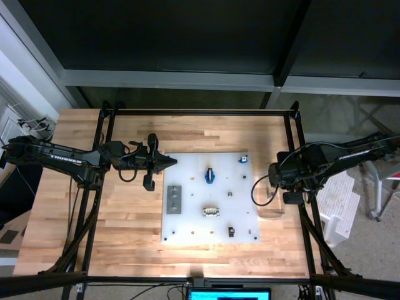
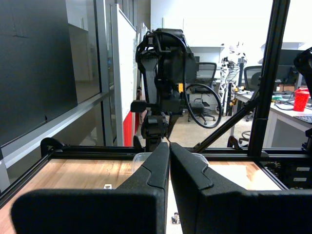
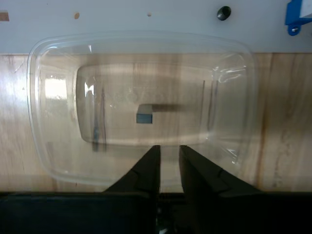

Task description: Pick the 16mm bar and install on taskboard

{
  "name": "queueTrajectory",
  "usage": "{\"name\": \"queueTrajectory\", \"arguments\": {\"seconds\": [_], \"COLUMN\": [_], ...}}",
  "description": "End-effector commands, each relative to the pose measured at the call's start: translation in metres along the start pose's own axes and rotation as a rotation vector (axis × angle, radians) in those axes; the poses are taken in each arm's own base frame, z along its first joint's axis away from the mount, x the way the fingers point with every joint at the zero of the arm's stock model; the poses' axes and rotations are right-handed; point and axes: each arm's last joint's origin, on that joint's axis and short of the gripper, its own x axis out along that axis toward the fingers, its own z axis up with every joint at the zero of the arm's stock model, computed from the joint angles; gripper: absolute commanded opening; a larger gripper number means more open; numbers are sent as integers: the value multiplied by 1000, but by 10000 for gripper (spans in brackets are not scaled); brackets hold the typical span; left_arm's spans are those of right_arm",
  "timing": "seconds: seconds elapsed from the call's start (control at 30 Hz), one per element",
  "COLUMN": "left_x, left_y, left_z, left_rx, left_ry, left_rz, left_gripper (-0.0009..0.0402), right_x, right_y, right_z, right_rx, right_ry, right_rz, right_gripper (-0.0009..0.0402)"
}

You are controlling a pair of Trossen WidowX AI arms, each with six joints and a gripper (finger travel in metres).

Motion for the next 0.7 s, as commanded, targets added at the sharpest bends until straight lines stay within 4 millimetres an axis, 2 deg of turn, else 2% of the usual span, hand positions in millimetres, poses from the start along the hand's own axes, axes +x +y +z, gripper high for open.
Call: {"name": "queueTrajectory", "arguments": {"seconds": [0.03, 0.2, 0.37, 0.7], "left_x": [0, 0, 0, 0], "left_y": [0, 0, 0, 0], "left_z": [0, 0, 0, 0], "left_rx": [0, 0, 0, 0], "left_ry": [0, 0, 0, 0], "left_rz": [0, 0, 0, 0], "left_gripper": [0, 0, 0, 0], "right_x": [9, 17, 19, 26], "right_y": [2, 9, 13, 23], "right_z": [0, 0, 2, 7], "right_rx": [23, 6, -16, -7], "right_ry": [-3, 24, 12, 30], "right_rz": [0, -11, -12, -15], "right_gripper": [95, 150, 188, 213]}}
